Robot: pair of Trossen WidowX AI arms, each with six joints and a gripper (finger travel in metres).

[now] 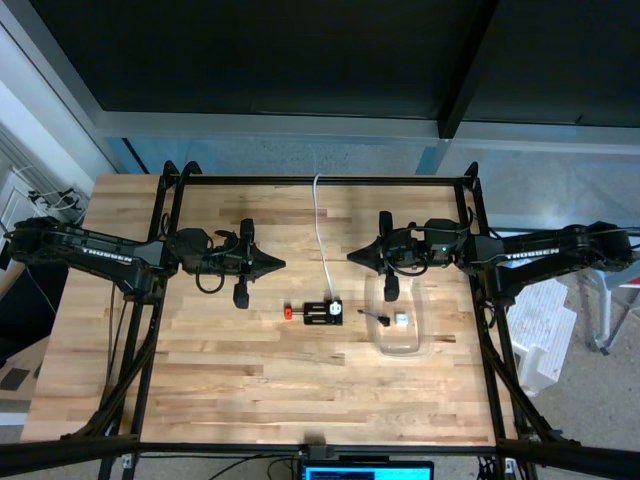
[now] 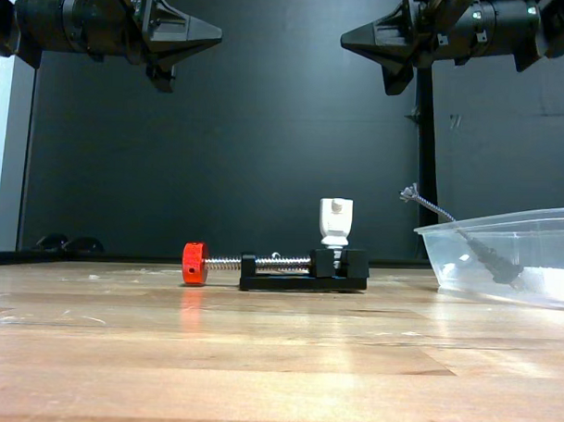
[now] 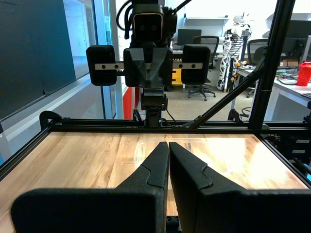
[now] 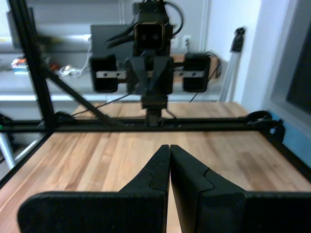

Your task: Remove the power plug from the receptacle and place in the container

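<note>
Nearest, the container (image 2: 550, 243) is seen holding the power plug (image 2: 492, 258). The left gripper (image 1: 283, 264) and right gripper (image 1: 349, 257), raised over the table (image 2: 258, 358), are shown with jaws pressed together by the wrist views.

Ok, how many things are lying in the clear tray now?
2: the power plug by the container's left wall, a white cube beside it. Left claw and right claw hang shut, high above the table.

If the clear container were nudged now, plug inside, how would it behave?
The clear container looks thin-walled plastic, so probably light and apt to slide on the wooden table; low and wide, it seems unlikely to tip. The power plug leaning inside, tail above the rim, would likely shift. The left hand and right hand hang shut, high above it.
</note>
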